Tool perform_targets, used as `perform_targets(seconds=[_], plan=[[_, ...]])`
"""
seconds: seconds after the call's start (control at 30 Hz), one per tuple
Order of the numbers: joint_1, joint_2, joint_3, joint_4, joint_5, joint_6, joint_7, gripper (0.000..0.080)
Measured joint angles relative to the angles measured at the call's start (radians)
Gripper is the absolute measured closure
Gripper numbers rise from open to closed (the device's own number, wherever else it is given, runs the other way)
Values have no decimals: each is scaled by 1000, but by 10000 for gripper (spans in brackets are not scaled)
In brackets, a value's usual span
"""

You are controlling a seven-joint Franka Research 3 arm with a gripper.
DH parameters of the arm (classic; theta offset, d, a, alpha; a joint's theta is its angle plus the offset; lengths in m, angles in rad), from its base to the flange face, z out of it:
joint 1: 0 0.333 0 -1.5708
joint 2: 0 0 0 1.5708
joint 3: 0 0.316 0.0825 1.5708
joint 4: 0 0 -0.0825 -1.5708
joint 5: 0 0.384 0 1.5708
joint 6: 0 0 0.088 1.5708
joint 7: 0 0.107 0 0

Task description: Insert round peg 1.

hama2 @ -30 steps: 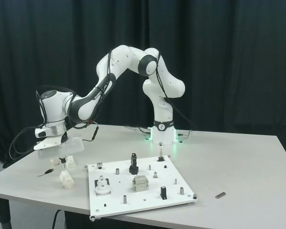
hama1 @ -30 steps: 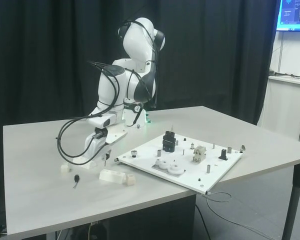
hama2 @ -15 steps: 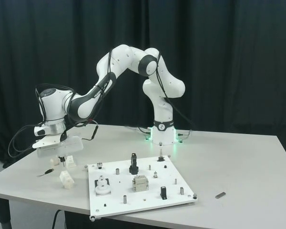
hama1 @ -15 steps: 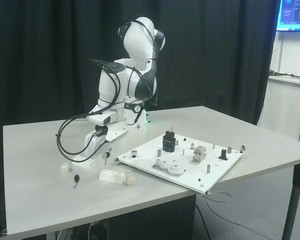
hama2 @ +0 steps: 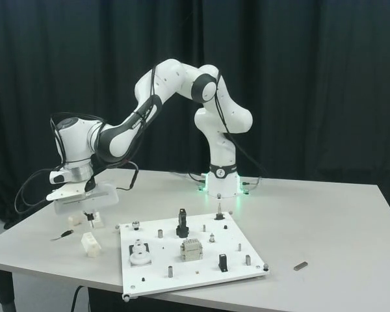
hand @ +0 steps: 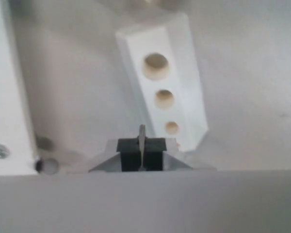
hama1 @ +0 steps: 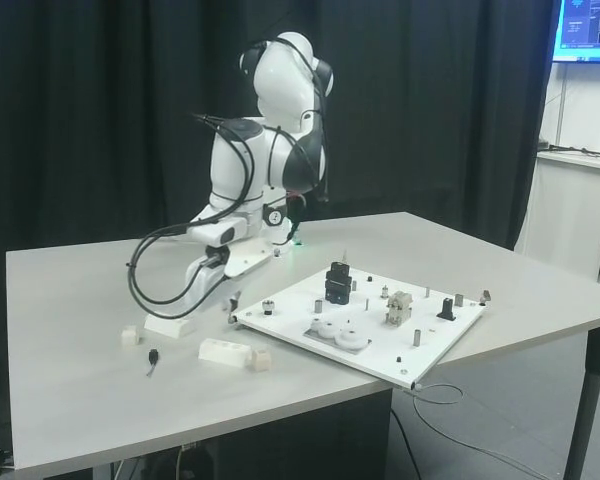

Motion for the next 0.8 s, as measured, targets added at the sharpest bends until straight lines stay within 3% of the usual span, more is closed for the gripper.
perform_targets(seconds=[0.8], plan=[[135,-89,0,-9,94,-144,86,787]])
